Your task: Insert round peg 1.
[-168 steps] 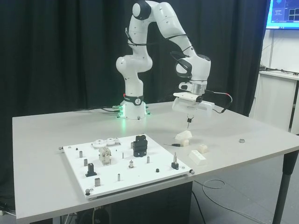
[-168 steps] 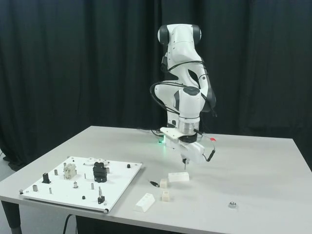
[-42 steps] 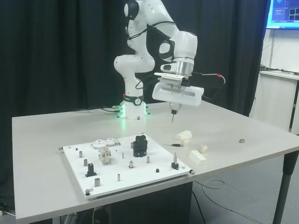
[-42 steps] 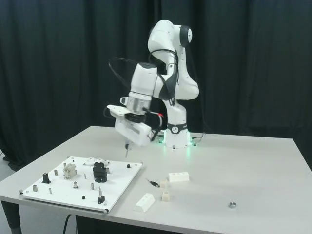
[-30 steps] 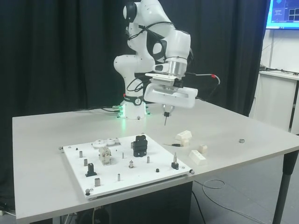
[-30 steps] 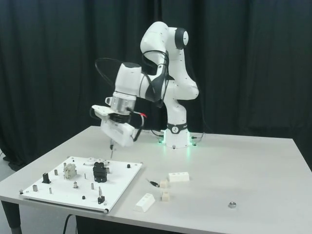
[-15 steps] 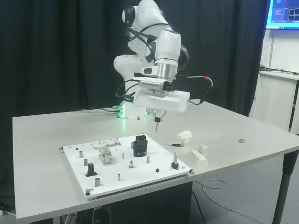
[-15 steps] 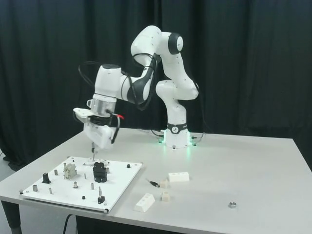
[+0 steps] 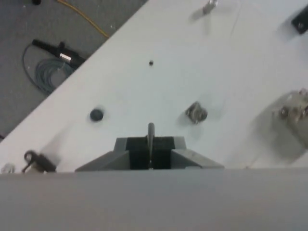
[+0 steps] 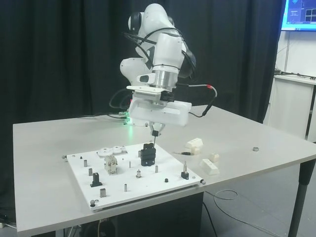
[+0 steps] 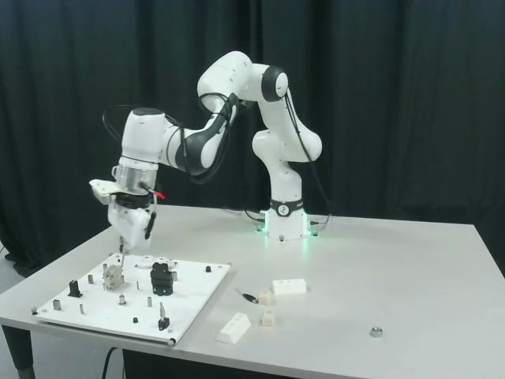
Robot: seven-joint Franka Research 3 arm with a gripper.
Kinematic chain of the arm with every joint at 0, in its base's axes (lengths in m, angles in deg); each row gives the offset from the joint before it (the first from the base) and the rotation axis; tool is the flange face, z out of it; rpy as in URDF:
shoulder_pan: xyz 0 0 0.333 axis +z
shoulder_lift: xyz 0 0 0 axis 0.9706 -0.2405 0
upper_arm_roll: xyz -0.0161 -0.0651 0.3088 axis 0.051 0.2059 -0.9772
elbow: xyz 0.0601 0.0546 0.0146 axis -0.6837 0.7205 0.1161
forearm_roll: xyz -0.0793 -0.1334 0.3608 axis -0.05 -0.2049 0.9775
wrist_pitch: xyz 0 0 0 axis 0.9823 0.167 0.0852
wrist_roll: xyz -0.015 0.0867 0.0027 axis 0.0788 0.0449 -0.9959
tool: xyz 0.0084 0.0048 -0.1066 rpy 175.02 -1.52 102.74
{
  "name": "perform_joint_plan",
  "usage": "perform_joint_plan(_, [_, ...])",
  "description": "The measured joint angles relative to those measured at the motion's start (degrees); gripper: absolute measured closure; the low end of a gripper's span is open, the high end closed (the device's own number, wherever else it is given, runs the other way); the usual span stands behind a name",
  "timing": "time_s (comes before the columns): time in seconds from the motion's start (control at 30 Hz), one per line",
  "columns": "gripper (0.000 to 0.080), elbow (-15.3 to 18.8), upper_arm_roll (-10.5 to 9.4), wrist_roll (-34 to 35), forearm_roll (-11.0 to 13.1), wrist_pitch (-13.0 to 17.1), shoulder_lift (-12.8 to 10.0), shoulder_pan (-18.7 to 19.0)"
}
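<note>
My gripper (image 9: 151, 156) is shut on a thin grey round peg (image 9: 151, 135) that points straight down from between the fingers. It hangs above the white assembly board (image 9: 144, 91), over bare board surface between a small black knob (image 9: 96, 114) and a metal nut-like fitting (image 9: 196, 112). In the first room view the gripper (image 10: 155, 128) holds the peg (image 10: 153, 138) just above the black block (image 10: 148, 154) at the board's far side. The second room view puts the gripper (image 11: 123, 237) and peg (image 11: 121, 248) over the board's (image 11: 189, 304) far left part.
The board (image 10: 148, 185) carries several small posts and fixtures, including a metal part (image 10: 111, 165). Right of it on the grey table lie white blocks (image 10: 194, 144) (image 10: 209, 166) and a small nut (image 10: 256, 148). Cables (image 9: 48, 72) lie on the floor beyond the table's edge.
The arm has swung from above the white blocks across to the board, carrying the peg, and has come lower over the board's far side.
</note>
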Motion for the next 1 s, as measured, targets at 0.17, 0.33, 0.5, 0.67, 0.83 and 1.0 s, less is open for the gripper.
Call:
perform_joint_plan(0.17, [0.0788,-5.22,1.16,-2.05,2.07,-2.34,-3.41,-0.13])
perform_joint_plan(0.33, [0.0788,-10.55,2.20,-3.19,3.89,-4.73,-7.03,-0.24])
perform_joint_plan(0.5, [0.0788,-15.36,2.86,-3.73,5.18,-6.95,-10.45,-0.48])
perform_joint_plan(0.67, [0.0788,-19.46,2.88,-4.20,5.87,-8.81,-13.45,-0.95])
perform_joint_plan(0.83, [0.0788,-22.53,2.88,-4.21,6.58,-10.31,-15.82,-1.31])
perform_joint_plan(1.0, [0.0788,-24.49,2.90,-4.21,7.92,-11.79,-17.49,-1.67])
